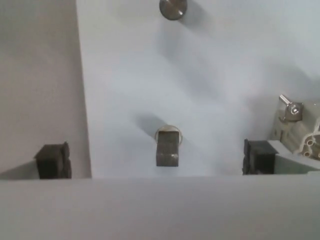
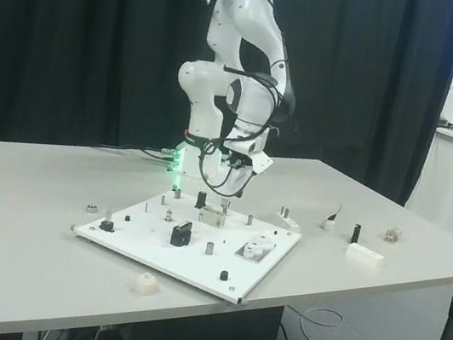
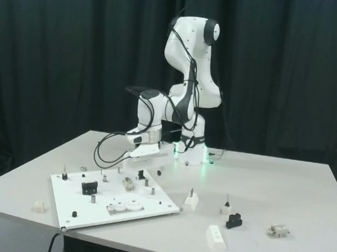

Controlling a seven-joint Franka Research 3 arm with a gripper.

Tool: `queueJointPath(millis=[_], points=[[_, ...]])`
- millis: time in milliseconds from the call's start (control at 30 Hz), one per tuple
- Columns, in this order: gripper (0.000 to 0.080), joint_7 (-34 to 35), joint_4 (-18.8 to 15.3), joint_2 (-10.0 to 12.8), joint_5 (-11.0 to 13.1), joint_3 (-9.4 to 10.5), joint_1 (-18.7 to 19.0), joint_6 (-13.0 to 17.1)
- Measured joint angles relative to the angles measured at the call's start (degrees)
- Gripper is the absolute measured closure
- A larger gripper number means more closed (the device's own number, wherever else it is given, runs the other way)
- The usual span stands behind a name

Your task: Pick square peg 2.

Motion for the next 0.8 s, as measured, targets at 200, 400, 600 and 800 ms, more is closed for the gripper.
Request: queueJointPath(millis=[200, 400, 600, 800], points=[[0.0059, 0.00, 0.12, -1.03, 0.00, -0.05, 0.00, -0.94], [0.0005, 0.26, 0.32, -1.75, 0.00, -0.17, -0.01, -1.91], [0.0005, 0.45, 0.34, -2.19, 0.00, -0.17, -0.01, -2.16], [0.0003, 2.63, 0.33, -2.37, 0.00, -0.09, 0.07, -2.19]])
